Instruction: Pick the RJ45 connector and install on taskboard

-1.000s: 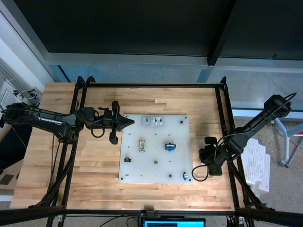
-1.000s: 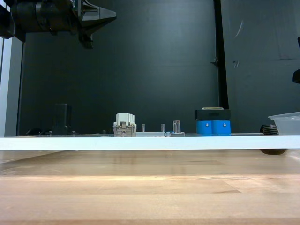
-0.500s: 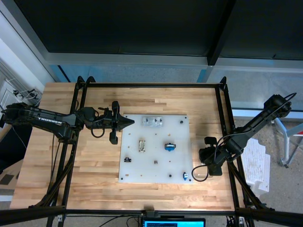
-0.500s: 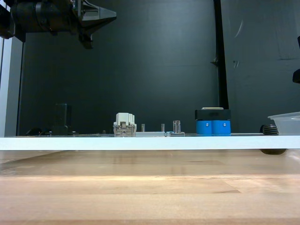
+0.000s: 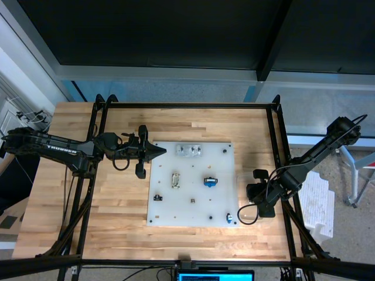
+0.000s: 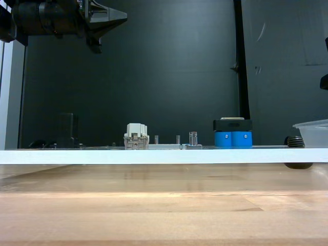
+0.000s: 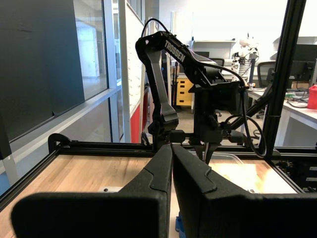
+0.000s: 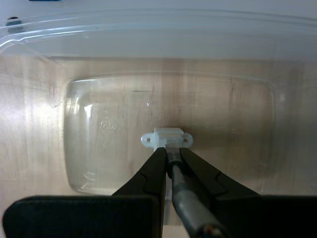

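The RJ45 connector (image 8: 166,139) is a small whitish plug with a grey cable behind it. It sits inside a clear plastic tray (image 8: 148,29). My right gripper (image 8: 169,151) is shut on it just behind the white head, and in the high view this gripper (image 5: 256,205) hangs over the tray off the taskboard's right edge. The taskboard (image 5: 181,205) is a white square plate in the middle of the table, seen edge-on in the low view (image 6: 154,156). My left gripper (image 5: 161,151) is shut on nothing and held high over the board's left edge, its closed fingers (image 7: 163,163) pointing toward the right arm.
On the board stand a silver block (image 5: 189,151), a beige connector housing (image 6: 136,137), a blue-and-black fitting (image 6: 233,133) and small pins. The clear tray (image 5: 249,215) lies by the board's near right corner. A black frame (image 5: 187,106) rings the wooden table.
The right gripper has risen very slightly, and the tray's rim in the low view sits a touch higher. The left arm has not moved.
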`<action>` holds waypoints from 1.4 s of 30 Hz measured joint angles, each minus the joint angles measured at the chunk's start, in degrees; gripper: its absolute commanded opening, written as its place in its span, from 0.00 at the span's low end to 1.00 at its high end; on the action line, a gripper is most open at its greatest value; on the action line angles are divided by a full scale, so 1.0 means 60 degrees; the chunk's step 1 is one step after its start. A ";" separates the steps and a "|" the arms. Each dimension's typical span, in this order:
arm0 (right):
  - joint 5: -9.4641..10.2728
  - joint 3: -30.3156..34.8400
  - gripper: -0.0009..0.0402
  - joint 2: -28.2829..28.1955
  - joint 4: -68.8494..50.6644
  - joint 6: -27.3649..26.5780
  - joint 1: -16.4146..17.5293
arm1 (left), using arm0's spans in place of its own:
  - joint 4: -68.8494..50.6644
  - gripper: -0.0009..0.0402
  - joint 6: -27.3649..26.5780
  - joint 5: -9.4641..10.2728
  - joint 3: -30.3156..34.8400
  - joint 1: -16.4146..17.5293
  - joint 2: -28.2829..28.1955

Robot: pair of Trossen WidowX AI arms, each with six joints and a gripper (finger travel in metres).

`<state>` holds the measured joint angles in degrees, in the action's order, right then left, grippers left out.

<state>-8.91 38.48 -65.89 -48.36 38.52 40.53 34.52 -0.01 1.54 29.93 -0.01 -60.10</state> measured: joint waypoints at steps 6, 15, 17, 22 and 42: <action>0.0004 0.0255 0.03 0.0178 -0.0441 -0.0004 -0.0004 | -0.0004 0.02 0.0000 0.0000 0.0004 0.0000 0.0000; 0.0004 0.0834 0.03 0.0321 -0.1082 -0.0004 -0.0007 | 0.0000 0.02 0.0000 0.0004 0.0000 0.0000 0.0000; 0.0004 0.0969 0.03 0.0321 -0.1213 0.0000 -0.0004 | -0.0004 0.02 0.0000 0.0000 0.0004 0.0000 0.0000; 0.0000 0.1290 0.03 0.0321 -0.1468 0.0000 -0.0004 | -0.0004 0.02 0.0000 0.0000 0.0004 0.0000 0.0000; -0.0091 0.2794 0.03 -0.1118 -0.1453 0.0182 0.0058 | 0.0000 0.02 0.0000 0.0000 0.0004 0.0000 0.0000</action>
<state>-9.45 55.24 -72.60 -57.08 39.62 40.88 34.52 -0.01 1.54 29.95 -0.01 -60.10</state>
